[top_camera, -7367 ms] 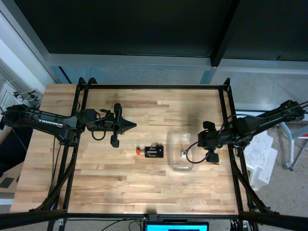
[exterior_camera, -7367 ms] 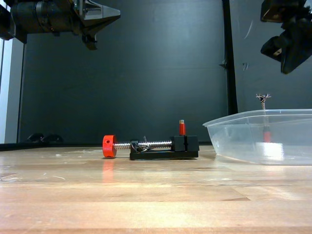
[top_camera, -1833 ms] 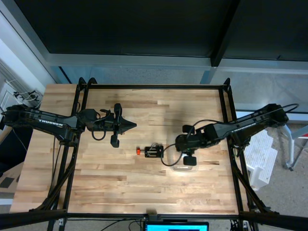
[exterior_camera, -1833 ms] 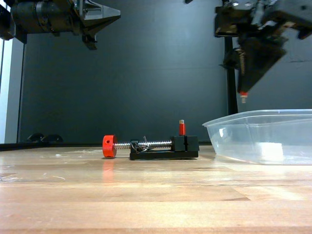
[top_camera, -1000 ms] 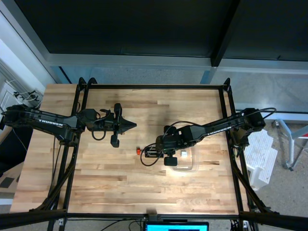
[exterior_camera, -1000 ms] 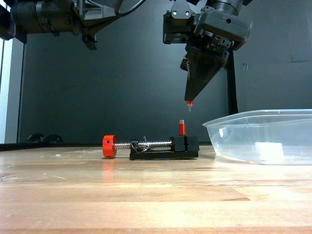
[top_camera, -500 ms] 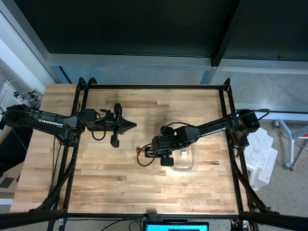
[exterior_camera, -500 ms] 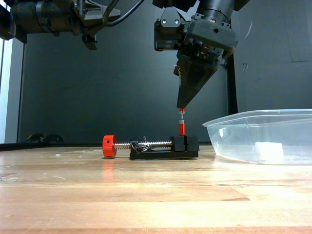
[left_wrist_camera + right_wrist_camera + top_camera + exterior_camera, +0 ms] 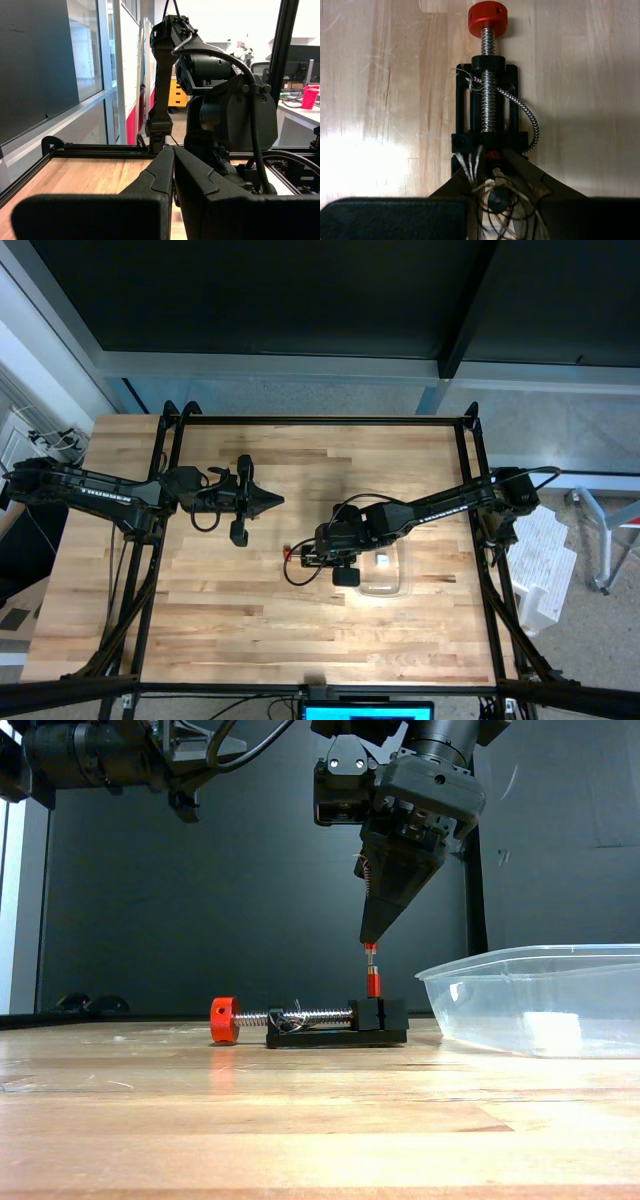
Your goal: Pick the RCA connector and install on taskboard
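- My right gripper (image 9: 370, 942) hangs tip-down over the board (image 9: 335, 1025), fingers pinched on the connector (image 9: 371, 953).
- The connector sits straight above the board's red post (image 9: 373, 983) (whether the two touch, I can't tell from here).
- The board lies flat on the table (image 9: 300, 1120), its red knob (image 9: 224, 1019) pointing away from the clear tray (image 9: 530, 990) beside it.
- My left gripper (image 9: 243, 755) is up high, well off to the side, fingers pressed together, holding nothing.
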